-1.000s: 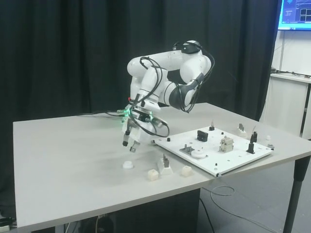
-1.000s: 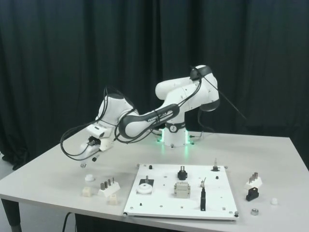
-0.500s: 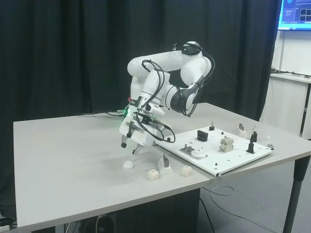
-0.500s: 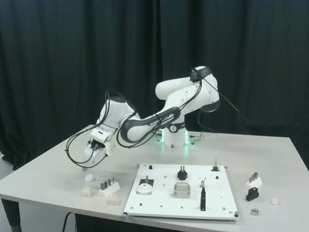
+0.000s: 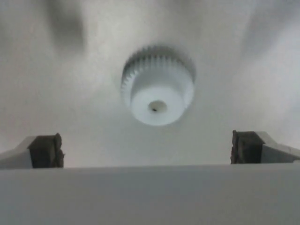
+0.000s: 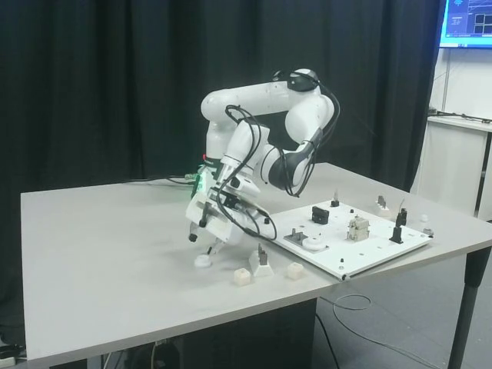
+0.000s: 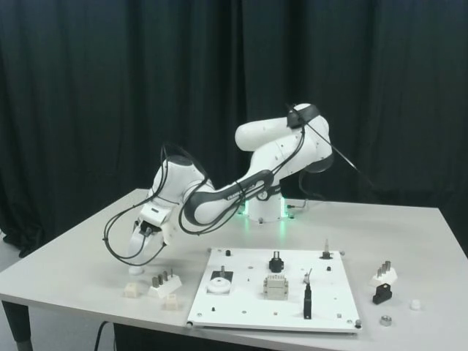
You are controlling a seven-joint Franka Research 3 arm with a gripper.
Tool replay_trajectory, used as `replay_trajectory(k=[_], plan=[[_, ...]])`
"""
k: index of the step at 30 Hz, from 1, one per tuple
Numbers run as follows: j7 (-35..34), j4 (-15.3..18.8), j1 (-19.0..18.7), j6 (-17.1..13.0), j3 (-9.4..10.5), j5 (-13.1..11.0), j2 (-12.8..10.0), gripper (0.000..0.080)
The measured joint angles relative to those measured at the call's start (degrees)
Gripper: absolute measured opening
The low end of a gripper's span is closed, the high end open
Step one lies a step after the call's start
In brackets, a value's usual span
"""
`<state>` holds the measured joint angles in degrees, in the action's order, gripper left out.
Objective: Pick medium gear.
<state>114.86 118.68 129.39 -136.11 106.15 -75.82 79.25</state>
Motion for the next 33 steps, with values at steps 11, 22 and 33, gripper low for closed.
replay_trajectory(k=[11, 22, 33], plan=[[0.7, 0.5, 0.1, -1.2, 1.55, 0.1, 0.2, 0.0800], [0.7, 0.5, 0.3, -1.8, 2.20, -1.0, 0.3, 0.0800], [0.7, 0.5, 0.4, -2.4, 2.64, -2.8, 0.5, 0.0800]])
